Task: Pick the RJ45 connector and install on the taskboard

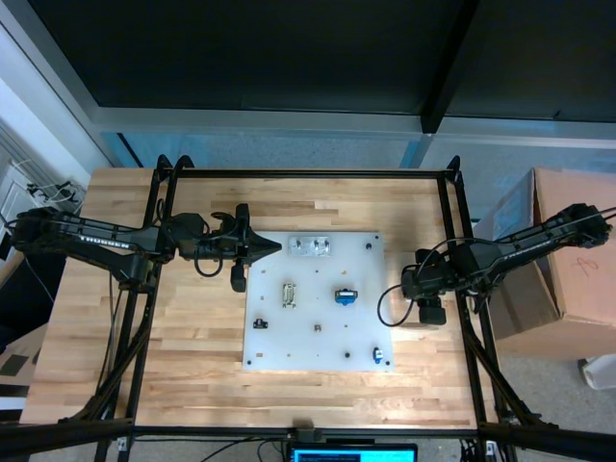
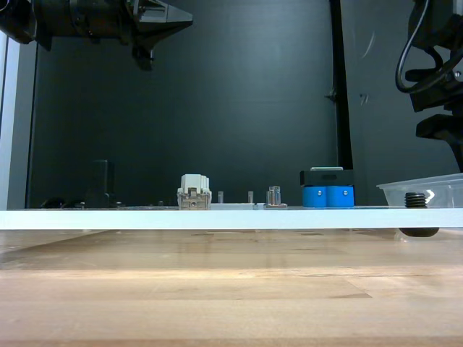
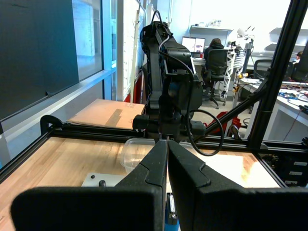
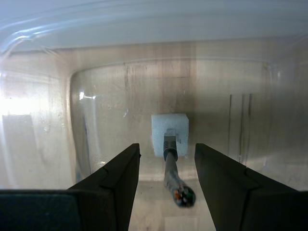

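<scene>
On the wooden counter [image 1: 192,327] sat a white task board [image 1: 289,337]. The right pincer [image 4: 167,148] hung released over a clear bin [image 4: 96,96], where the RJ45 connector [image 4: 169,137] lay free. The left pincer [image 3: 167,144], clenched empty, hovered above the board's left edge.

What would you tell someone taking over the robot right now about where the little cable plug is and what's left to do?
Left gripper: shut, empty, hovering over the taskboard's far left corner.
Right gripper: open, above the clear tub right of the board, fingers on either side of the RJ45 connector.
Connector: free in the tub, plug end at a white block, not held.
Done: nothing picked yet.
Left: grasp it, carry it over, install it on the board.
</scene>
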